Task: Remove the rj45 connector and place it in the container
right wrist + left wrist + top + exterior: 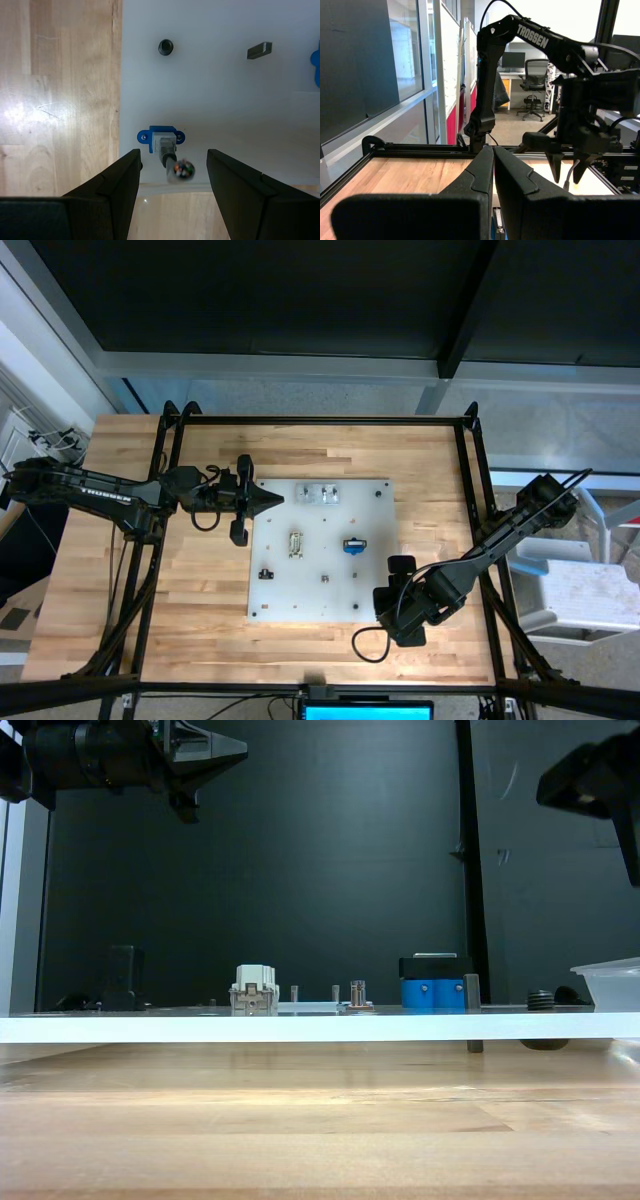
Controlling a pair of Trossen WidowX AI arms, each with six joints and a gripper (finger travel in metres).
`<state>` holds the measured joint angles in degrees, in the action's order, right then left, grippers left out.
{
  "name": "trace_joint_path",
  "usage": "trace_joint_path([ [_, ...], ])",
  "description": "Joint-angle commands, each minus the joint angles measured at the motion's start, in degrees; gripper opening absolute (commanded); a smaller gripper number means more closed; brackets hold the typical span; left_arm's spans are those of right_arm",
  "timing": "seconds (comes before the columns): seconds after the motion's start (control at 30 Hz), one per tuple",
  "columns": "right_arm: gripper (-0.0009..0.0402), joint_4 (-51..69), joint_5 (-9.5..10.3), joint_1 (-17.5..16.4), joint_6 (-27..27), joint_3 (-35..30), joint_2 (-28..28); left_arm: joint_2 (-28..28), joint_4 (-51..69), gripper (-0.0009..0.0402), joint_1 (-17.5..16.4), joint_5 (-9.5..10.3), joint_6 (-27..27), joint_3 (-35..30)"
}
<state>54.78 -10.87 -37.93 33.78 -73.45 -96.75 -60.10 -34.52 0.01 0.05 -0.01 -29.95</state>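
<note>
The rj45 connector is a tiny grey plug in a blue holder. It sits near the white board's near right corner and shows as a speck in the high view. My right gripper hangs open well above it, and its fingers frame the plug. This gripper also shows in the high view and, fingers down, in the left wrist view. The container is a clear tray at the far right. My left gripper is shut and empty, high over the board's far left edge.
On the board stand a bright-blue block connector, a cream connector, a clear fixture, a black knob and a small dark bar. A black frame borders the table.
</note>
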Motion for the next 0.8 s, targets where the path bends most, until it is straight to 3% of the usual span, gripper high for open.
trace_joint_path([
  [0.03,0.0184,-1.11,-0.11,-0.02,0.22,0.94,0.0,-0.02,0.0,0.0001,-0.02,-0.02,0.0,0.0],
  [0.47,0.0181,-6.49,-0.5,0.17,-0.09,5.18,0.0,-0.02,0.0,0.0001,-0.02,-0.02,0.0,0.0],
  [0.8,0.0111,-6.95,-0.96,0.28,-1.03,5.4,0.0,-0.02,0.0,0.0001,-0.02,-0.02,0.0,0.0],
])
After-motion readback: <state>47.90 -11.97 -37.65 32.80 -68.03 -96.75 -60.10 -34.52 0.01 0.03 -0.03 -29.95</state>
